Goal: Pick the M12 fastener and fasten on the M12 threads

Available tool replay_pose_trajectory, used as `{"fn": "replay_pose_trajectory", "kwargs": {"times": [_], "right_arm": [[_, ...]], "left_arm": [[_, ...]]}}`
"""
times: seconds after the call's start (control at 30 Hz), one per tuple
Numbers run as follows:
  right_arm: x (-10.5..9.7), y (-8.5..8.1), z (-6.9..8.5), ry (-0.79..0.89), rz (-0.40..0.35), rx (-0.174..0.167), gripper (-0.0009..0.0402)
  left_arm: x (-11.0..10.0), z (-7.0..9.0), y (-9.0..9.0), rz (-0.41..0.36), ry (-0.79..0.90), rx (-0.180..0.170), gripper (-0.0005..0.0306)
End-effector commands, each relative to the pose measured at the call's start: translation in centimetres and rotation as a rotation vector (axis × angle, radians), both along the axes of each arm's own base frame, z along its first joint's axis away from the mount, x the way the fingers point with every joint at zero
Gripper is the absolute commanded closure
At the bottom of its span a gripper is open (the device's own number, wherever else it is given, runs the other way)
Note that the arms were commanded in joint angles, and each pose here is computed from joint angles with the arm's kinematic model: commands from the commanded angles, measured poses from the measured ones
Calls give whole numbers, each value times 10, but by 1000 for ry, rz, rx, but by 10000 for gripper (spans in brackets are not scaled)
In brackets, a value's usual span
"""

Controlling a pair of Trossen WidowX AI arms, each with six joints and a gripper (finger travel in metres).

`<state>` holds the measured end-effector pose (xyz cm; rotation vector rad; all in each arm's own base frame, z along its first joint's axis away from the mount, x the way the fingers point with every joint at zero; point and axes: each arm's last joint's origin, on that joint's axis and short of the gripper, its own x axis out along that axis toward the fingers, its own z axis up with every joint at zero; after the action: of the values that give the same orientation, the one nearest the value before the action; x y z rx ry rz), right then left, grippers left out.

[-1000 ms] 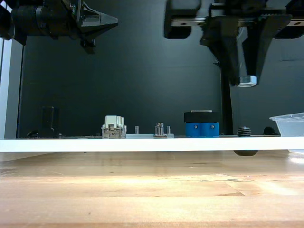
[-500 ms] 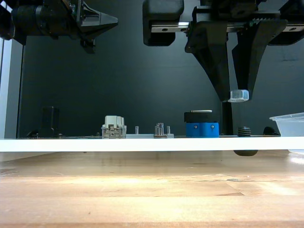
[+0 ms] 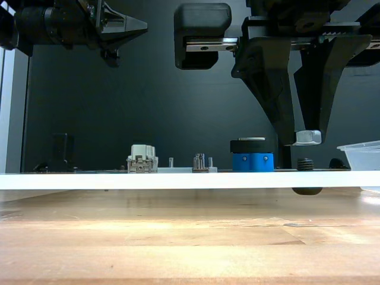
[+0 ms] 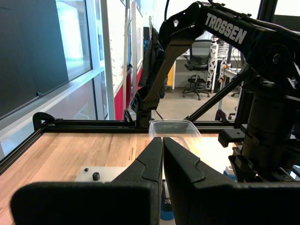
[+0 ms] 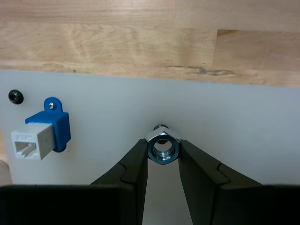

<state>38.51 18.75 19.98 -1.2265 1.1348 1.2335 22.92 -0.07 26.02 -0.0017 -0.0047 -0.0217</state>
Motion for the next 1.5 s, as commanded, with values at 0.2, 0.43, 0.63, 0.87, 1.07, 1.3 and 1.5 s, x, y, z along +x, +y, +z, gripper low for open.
{"fn": "replay_pose_trajectory", "kwargs": {"times": [0.2, 0.43, 0.63, 0.87, 1.07, 1.3, 1.5], "right_arm": [[3, 1, -10, 12, 0, -9, 366], [3, 2, -14, 19, -1, -12, 366], [2, 1, -18, 25, -10, -15, 366], [3, 1, -18, 22, -103, -8, 366], [3, 1, -16, 25, -328, 1, 366], [3, 1, -15, 34, -665, 13, 365], [3, 0, -15, 46, -1013, 24, 365]], "left_arm": [[0, 0, 0, 0, 0, 0, 300], [0, 0, 0, 0, 0, 0, 300], [0, 0, 0, 0, 0, 0, 300], [0, 0, 0, 0, 0, 0, 300], [0, 0, 0, 0, 0, 0, 300], [0, 0, 0, 0, 0, 0, 300], [0, 0, 0, 0, 0, 0, 300]]}}
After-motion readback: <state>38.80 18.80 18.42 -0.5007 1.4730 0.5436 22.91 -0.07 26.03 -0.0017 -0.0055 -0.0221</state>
